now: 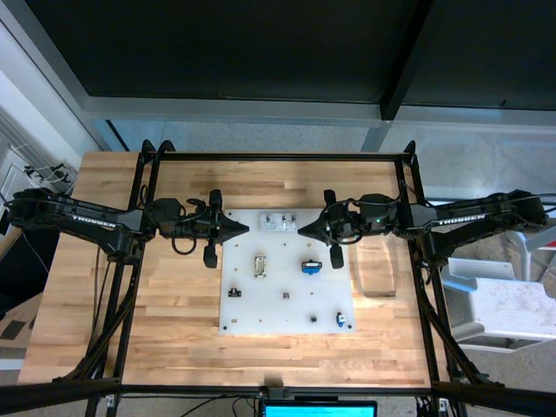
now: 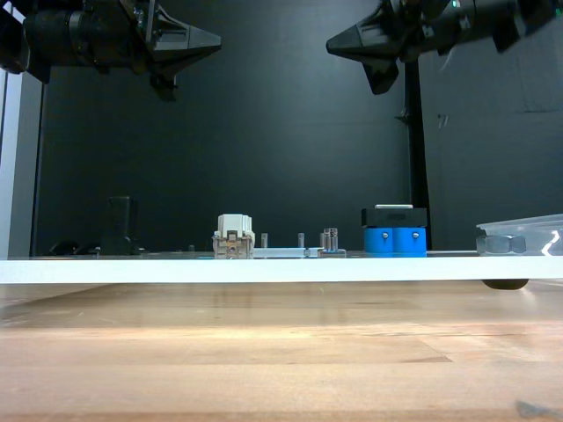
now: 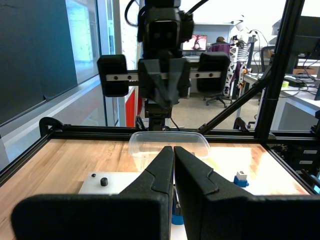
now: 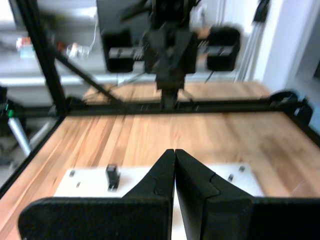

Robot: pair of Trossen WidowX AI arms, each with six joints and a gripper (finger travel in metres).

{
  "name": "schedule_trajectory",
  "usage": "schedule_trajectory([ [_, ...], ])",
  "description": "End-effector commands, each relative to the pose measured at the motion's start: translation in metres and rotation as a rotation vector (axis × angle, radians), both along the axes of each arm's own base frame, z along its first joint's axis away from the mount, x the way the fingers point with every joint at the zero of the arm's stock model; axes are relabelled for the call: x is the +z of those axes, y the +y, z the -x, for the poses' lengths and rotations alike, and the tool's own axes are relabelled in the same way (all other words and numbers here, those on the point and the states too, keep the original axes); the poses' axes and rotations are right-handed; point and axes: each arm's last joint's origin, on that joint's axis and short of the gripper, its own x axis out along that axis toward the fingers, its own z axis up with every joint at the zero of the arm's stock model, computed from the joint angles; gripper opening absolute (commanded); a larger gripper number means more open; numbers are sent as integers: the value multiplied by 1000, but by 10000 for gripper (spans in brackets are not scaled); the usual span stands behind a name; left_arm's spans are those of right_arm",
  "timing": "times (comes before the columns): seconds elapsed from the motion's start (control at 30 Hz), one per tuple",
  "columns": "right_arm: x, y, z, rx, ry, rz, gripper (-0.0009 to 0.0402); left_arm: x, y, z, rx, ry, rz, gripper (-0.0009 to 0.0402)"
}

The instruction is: Unfasten the M12 fastener and place in the container

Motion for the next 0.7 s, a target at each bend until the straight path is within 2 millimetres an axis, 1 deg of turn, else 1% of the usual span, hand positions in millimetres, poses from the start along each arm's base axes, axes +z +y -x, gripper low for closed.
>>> schedule_trajectory([
  [0.03,7,7,-3,27,127,13,0,0,0,0,0,0,0,0],
  [0.3,19,32,-13,75,401,40,0,0,0,0,0,-1,0,0],
  [0.57,25,54,-22,25,644,-63,0,0,0,0,0,0,0,0],
  [0.7,27,69,-27,-29,746,-67,0,0,0,0,0,-1,0,0],
])
